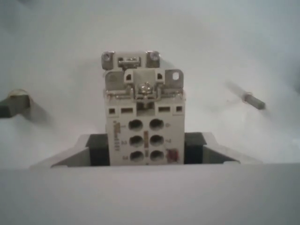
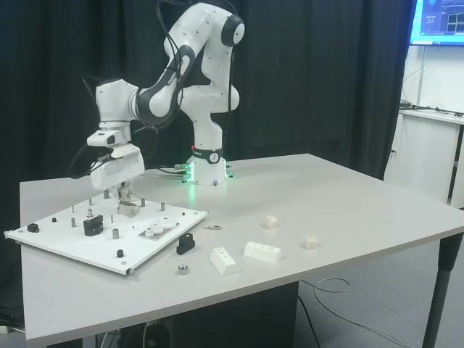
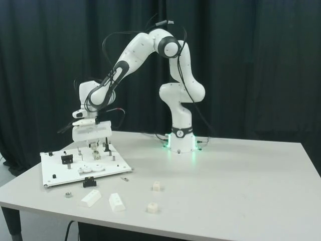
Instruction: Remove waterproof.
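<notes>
The claw (image 2: 127, 196) hangs directly above the upright waterproof connector (image 1: 143, 119) on the white board (image 2: 65, 243), its long axis vertical; whether it is clenched, I cannot tell.

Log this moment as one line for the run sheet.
arm: over white board | claw: low over connector block | block: upright on board | loose parts: on grey table | removal: not yet done

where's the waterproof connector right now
The waterproof connector sits on the white board, directly under the hand, toward the board's back edge. In the first room view, a black block lies to its left.
</notes>
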Robot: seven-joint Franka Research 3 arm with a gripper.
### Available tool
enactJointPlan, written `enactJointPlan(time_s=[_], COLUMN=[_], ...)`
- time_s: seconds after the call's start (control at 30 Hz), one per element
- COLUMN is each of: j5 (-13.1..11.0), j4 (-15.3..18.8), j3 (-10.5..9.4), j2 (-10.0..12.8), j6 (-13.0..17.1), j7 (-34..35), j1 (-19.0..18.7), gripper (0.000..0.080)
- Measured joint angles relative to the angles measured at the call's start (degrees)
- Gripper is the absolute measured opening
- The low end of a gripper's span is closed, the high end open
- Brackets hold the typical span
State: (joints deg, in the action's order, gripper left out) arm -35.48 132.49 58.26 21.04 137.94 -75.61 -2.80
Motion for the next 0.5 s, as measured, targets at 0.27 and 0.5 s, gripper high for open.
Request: enactJointPlan(time_s=[0.27, 0.5], j5=[2.65, 3.73], j4=[-0.95, -1.35], j3=[1.58, 2.28], j2=[-3.18, -4.93], j6=[-3.34, -4.76], j7=[0.04, 0.12], j1=[-0.02, -0.02], gripper=[0.0317, 0.0316])
